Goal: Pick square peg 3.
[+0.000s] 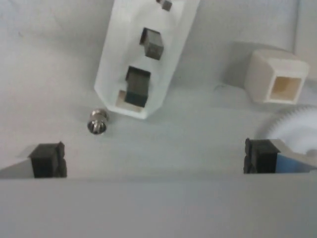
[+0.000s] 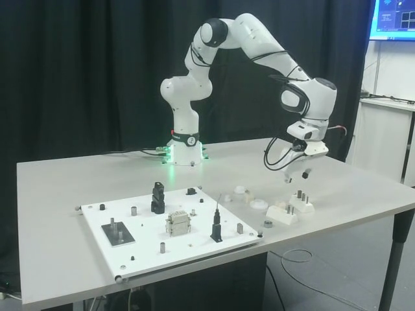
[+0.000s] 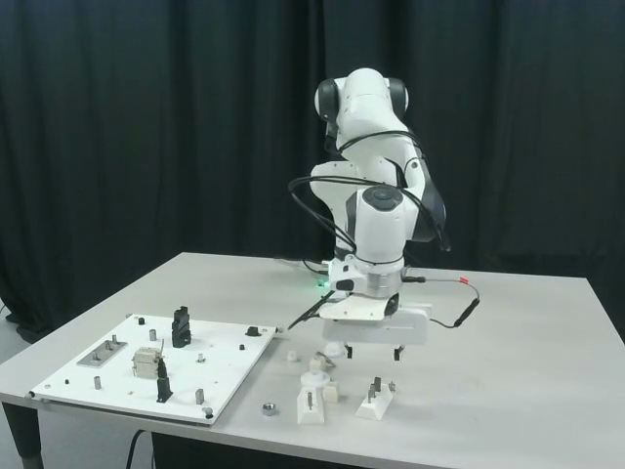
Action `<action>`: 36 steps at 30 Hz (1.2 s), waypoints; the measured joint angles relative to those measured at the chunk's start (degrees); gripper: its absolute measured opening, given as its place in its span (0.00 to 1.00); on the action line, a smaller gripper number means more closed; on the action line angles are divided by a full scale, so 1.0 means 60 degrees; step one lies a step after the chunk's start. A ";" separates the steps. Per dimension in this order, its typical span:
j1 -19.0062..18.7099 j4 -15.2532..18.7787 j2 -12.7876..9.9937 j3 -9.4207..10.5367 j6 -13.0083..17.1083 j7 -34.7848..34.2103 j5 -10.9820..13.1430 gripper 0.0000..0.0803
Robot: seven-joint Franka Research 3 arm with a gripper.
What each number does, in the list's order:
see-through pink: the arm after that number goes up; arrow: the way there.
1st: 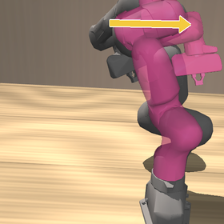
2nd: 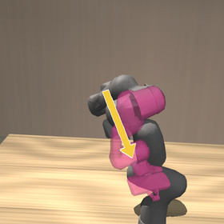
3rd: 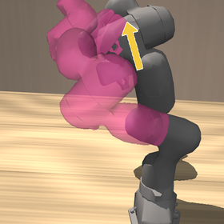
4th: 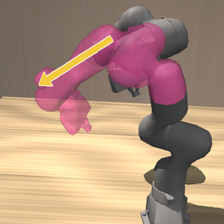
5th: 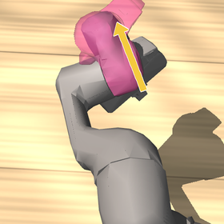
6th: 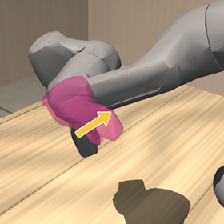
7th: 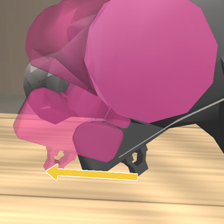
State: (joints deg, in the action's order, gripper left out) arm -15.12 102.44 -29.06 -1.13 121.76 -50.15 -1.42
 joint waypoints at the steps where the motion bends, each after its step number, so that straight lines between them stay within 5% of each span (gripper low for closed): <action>1: -0.0013 0.0050 0.0003 0.0000 0.0102 -0.0088 0.0004 1.00; 36: -0.0595 0.2374 0.0644 -0.0019 0.3334 -0.2093 0.0217 1.00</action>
State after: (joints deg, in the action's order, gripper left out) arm -18.69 116.69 -25.20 -1.24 141.77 -62.71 -0.11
